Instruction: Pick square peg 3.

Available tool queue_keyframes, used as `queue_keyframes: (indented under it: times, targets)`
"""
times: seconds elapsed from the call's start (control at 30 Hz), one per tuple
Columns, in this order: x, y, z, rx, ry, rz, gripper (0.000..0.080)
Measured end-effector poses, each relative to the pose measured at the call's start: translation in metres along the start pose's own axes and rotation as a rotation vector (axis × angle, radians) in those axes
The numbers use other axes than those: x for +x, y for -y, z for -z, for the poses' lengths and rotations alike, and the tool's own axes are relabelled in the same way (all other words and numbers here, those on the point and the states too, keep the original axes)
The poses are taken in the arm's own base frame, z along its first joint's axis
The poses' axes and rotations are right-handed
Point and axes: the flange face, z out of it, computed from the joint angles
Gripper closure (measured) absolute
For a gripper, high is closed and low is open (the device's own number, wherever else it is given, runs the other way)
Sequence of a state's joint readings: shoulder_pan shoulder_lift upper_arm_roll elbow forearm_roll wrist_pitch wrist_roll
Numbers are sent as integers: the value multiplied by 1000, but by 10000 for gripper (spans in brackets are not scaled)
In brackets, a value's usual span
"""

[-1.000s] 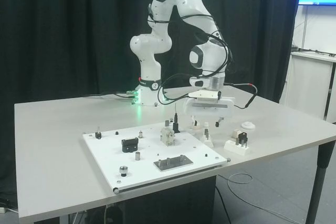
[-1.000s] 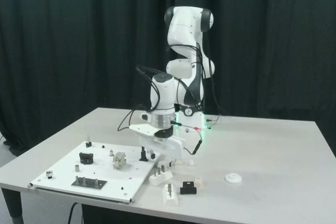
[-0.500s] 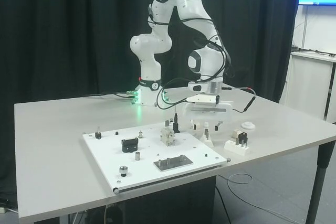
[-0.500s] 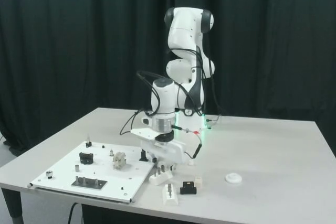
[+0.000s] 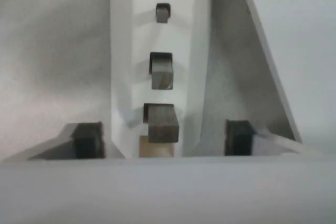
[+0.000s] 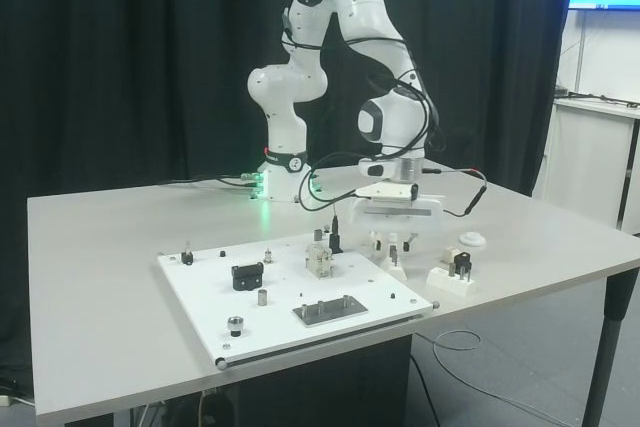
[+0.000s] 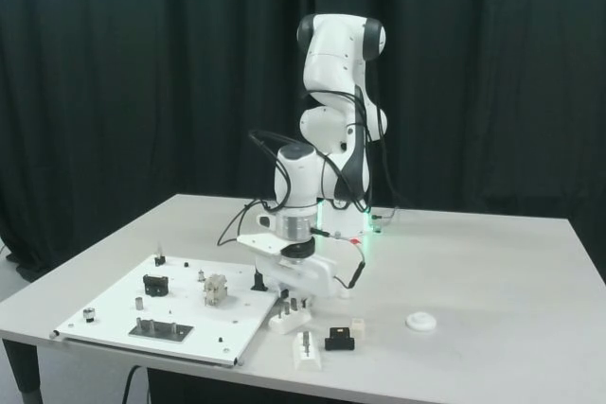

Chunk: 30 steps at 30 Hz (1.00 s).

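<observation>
Gripper point(image 5: 164, 140) is seen w/ fingers spread wide, one black pad point(image 5: 87, 139) each side of a white peg holder point(image 5: 122, 51), nothing gripped. 3 grey square pegs are counted standing in a row in the holder; the largest, square peg 3 point(image 5: 162, 124), sits nearest the gripper, between the 2 pads, untouched. In room views, the holder point(image 7: 289, 319) is seen on the grey table point(image 6: 90, 237) just beside 1 white board point(image 6: 200, 292), under the gripper point(image 6: 393, 242).

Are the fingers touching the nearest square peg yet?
Apart. The wrist view shows both fingers standing wide on either side of the nearest square peg, with bare white holder block visible between each finger and the peg.
</observation>
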State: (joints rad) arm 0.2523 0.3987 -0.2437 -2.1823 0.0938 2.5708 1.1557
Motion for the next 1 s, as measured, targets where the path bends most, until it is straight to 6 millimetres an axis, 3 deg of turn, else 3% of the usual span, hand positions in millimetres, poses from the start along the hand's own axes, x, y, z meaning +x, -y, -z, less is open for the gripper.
queue_keyframes:
  times: [0.17, 0.2, 0.37, 0.4, 1.0]
  targets:
    - [2, -1, 0, 8, 0, -20, 3]
    - [2, -1, 0, 9, 1, -23, 476]
    - [3, -2, -1, 13, 6, -36, 476]
    - [3, -2, -1, 15, 6, -38, 666]
    - [2, 1, 7, 37, 25, -69, 689]
